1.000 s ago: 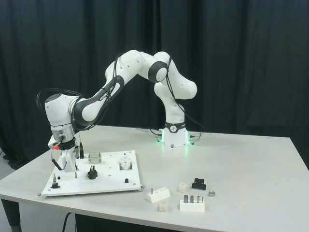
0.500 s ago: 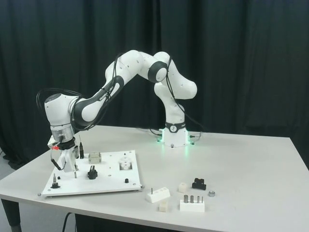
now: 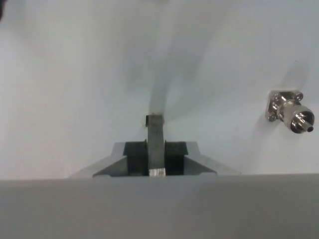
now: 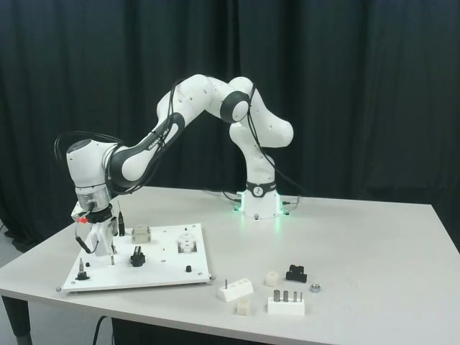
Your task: Insert square peg 2.
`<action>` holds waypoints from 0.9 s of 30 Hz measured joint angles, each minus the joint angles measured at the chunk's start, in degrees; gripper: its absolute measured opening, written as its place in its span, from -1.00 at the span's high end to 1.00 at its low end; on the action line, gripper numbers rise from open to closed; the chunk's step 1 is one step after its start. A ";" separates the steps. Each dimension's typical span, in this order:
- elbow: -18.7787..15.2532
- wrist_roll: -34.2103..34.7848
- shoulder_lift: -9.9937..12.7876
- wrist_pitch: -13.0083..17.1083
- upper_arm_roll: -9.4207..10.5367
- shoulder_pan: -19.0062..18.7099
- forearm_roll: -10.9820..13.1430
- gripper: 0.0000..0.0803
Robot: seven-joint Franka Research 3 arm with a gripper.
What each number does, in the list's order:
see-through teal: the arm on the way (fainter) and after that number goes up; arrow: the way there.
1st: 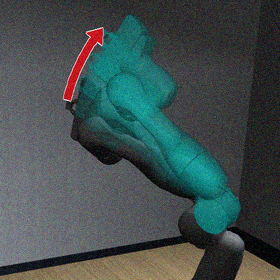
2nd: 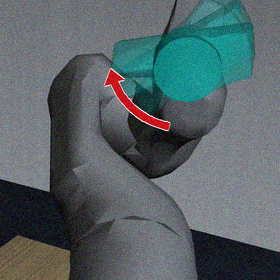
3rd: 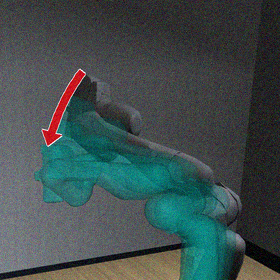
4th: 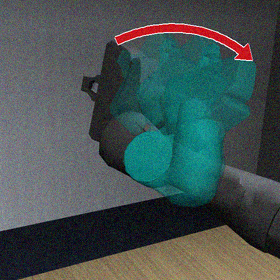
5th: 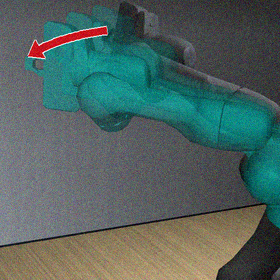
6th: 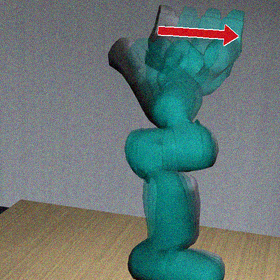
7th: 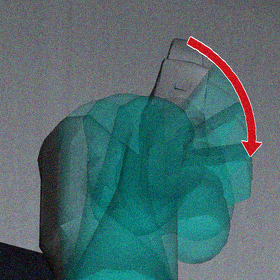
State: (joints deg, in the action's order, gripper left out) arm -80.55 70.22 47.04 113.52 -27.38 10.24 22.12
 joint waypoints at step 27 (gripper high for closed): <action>-0.04 4.86 0.00 0.05 -0.07 -0.02 0.10 0.83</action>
State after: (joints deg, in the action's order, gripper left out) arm -80.60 75.08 47.04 113.57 -27.44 10.22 22.22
